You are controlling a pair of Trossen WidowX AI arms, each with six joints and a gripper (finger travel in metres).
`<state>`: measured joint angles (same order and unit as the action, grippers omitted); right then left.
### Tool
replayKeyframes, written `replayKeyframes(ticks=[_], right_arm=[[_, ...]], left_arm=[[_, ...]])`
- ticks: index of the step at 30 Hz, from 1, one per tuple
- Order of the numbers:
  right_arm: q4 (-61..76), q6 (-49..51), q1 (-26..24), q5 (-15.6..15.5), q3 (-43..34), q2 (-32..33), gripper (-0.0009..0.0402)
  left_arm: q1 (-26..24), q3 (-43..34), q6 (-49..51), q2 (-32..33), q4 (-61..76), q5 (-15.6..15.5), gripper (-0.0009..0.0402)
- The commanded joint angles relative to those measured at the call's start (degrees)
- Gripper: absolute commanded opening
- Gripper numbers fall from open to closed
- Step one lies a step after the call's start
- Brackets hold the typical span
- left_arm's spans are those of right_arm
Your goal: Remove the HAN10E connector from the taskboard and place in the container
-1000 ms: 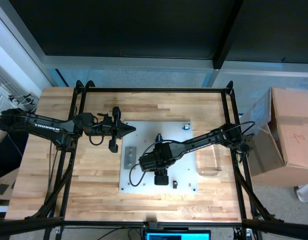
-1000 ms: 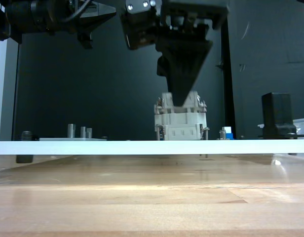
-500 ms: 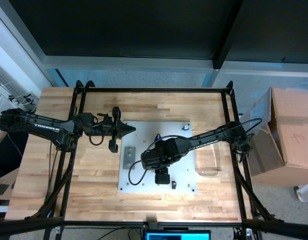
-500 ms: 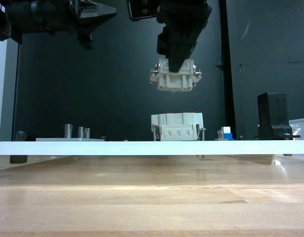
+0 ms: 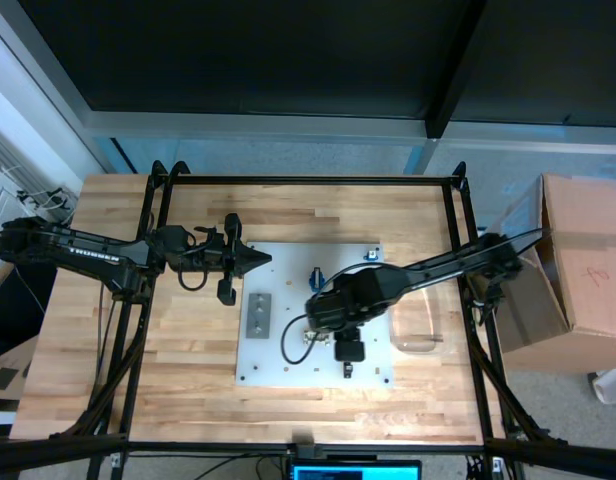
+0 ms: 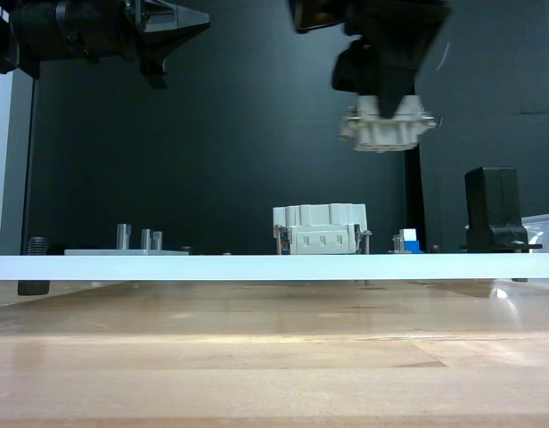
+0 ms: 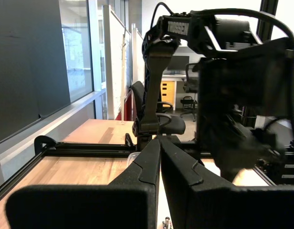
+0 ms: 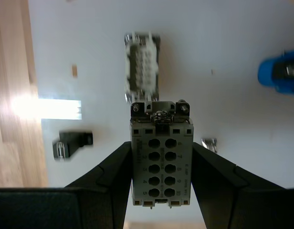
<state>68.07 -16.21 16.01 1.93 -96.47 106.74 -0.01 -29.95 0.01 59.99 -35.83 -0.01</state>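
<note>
Right gripper (image 5: 346, 346) clamps the HAN10E connector (image 6: 388, 130), now shifted rightward, clear of its seat (image 6: 319, 228); transfer to the container (image 5: 419, 347) remains. Left gripper (image 7: 160, 161), fingers pressed together, hovers at the taskboard (image 5: 278, 352) far-left corner.

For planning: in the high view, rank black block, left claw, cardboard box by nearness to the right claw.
1. Black block, just nearside of the right claw.
2. Left claw, by the board, far left.
3. Cardboard box, right of the table.
</note>
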Motion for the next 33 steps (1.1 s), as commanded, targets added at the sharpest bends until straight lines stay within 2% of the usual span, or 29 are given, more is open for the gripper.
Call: replayKeyframes(ticks=[1,8,12,22,33], right_arm=[[-1.79,-0.81,0.04,0.13,5.77,-4.22,0.0018],[-3.93,-1.86,0.17,0.33,17.27,-12.79,0.0018],[-4.39,-3.06,0.28,1.60,22.82,-17.51,0.0018],[-4.79,-5.03,2.16,1.55,35.10,-28.76,0.0018],[-5.40,-8.04,4.70,1.57,44.65,-36.37,0.0018]], left_arm=[[0.00,0.00,-0.02,0.00,0.00,0.02,0.0000],[0.00,0.00,-0.02,0.00,0.00,0.00,0.0000],[0.02,0.00,-0.02,0.00,0.00,0.00,0.0000],[0.02,0.00,-0.02,0.00,0.00,0.00,0.0000],[0.02,0.00,-0.02,0.00,0.00,0.00,0.0000]])
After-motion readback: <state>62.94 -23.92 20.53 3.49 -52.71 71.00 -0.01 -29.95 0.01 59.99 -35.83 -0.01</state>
